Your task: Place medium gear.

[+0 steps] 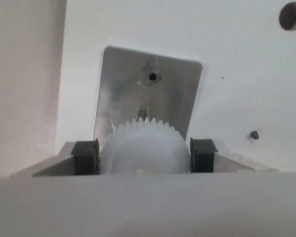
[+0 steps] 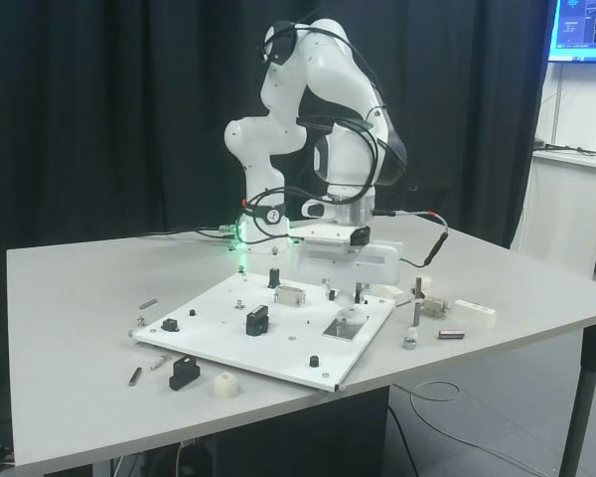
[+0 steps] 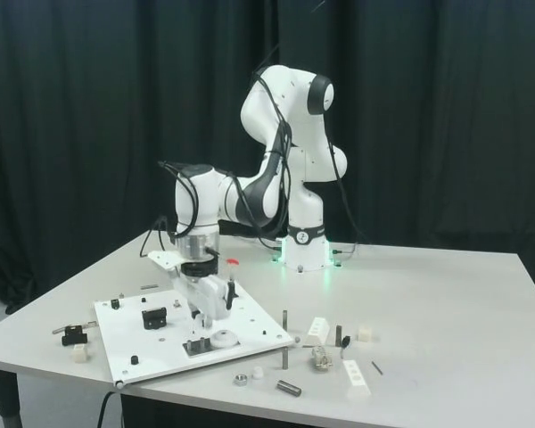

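- Gripper [image 1: 144,157] is clamped on the medium gear [image 1: 144,148]: black fingertips [image 1: 85,157] press either side of the white toothed wheel, teeth visible along its upper edge in the wrist view.
- Gear is held above the grey metal plate [image 1: 148,89], which has a small hole [image 1: 152,76] near its far end. Can't tell whether the gear touches the plate or sits just over it.
- Metal plate lies on the white board [image 2: 278,343], near the board edge facing the loose parts.
- In the first room view the gripper [image 2: 340,288] is low over the board, wrist pointing down, with a white round part [image 2: 349,316] on the plate below it.
- Second room view: gripper [image 3: 203,316] is above the plate [image 3: 205,346], arm [image 3: 276,160] folded forward from its base [image 3: 303,250], green light at the base.
- Board also carries black blocks [image 2: 256,320] and small pegs.
- Off the board on the grey surface [image 2: 70,298]: a black block [image 2: 183,373], a white cube [image 2: 223,386], and several small metal and white parts [image 3: 319,357] on the other side.
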